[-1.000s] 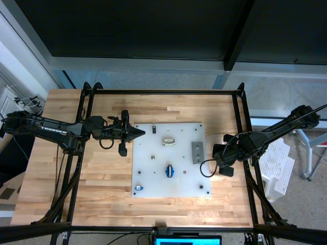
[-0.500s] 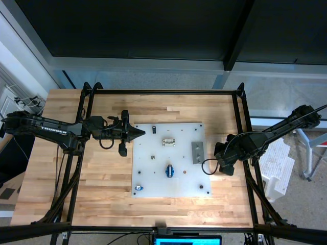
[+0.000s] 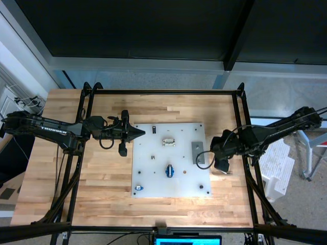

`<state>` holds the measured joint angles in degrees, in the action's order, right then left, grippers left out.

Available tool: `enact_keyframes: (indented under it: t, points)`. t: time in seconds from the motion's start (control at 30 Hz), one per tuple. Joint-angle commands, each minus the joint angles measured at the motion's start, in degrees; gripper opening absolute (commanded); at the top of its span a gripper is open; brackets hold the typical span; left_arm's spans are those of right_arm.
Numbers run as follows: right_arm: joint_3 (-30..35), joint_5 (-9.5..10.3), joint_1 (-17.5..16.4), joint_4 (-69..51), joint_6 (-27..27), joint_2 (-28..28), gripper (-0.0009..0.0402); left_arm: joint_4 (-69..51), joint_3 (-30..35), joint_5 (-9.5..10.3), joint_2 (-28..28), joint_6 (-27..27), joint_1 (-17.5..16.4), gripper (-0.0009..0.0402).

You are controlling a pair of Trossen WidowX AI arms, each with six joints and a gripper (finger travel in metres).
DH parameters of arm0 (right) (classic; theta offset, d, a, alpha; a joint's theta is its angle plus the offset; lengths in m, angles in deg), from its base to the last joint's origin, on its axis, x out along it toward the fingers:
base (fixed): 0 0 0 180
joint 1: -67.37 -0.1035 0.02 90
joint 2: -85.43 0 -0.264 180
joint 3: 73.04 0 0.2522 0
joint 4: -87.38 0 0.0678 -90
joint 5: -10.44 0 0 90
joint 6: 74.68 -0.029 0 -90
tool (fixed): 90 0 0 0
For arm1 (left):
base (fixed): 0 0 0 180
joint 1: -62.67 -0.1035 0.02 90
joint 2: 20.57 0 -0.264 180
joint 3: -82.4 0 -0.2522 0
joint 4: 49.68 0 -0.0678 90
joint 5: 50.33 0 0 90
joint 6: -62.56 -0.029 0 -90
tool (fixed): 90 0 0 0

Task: Remove the 16mm cylinder and place in the container

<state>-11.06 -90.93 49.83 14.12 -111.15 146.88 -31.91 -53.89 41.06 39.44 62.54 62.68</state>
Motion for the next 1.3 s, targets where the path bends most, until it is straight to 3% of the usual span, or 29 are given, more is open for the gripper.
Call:
enact_keyframes:
  t: [0.03, 0.2, 0.3, 0.53, 0.67, 0.77, 0.87, 0.93, 1.1, 1.2, 1.3]
  points:
    - [2.8, 0.07, 2.3, 0.0, 4.8, 0.0, 0.0259, 0.0, 0.0, -0.02, 0.0, 0.0, 0.0, 0.0000]
    - [6.0, 0.68, 7.5, 1.7, 15.2, 0.0, 0.0215, 0.0, 0.0, -0.02, 0.0, 0.0, 0.0, 0.0000]
    - [6.7, 2.27, 10.1, 5.9, 20.2, 0.0, 0.0176, 0.0, 0.0, -0.02, 0.0, 0.0, 0.0, 0.0000]
    - [6.6, 6.88, 14.4, 22.8, 31.2, 0.0, 0.0062, 0.0, 0.0, -0.02, 0.0, 0.0, 0.0, 0.0000]
    - [6.5, 7.10, 16.1, 32.6, 34.9, 0.2, -0.0006, 0.0, 0.0, -0.02, 0.0, 0.0, 0.0, 0.0000]
    - [6.1, 7.58, 17.1, 38.6, 36.4, 0.2, 0.0010, 0.0, 0.0, -0.02, 0.0, 0.0, 0.0, 0.0000]
    - [4.3, 11.82, 18.4, 46.8, 36.6, 0.2, 0.0004, 0.0, 0.0, -0.02, 0.0, 0.0, 0.0, 0.0000]
    - [2.7, 13.38, 19.0, 52.6, 36.4, 0.2, -0.0001, 0.0, 0.0, -0.02, 0.0, 0.0, 0.0, 0.0000]
    - [-1.4, 13.46, 19.1, 66.8, 36.4, 0.2, 0.0000, 0.0, 0.0, -0.02, 0.0, 0.0, 0.0, 0.0000]
    - [-4.2, 12.33, 19.2, 74.2, 36.5, 0.2, 0.0000, 0.0, 0.0, -0.02, 0.0, 0.0, 0.0, 0.0000]
    - [-6.7, 12.96, 20.5, 79.1, 35.5, 0.2, 0.0000, 0.0, 0.0, -0.02, 0.0, 0.0, 0.0, 0.0000]
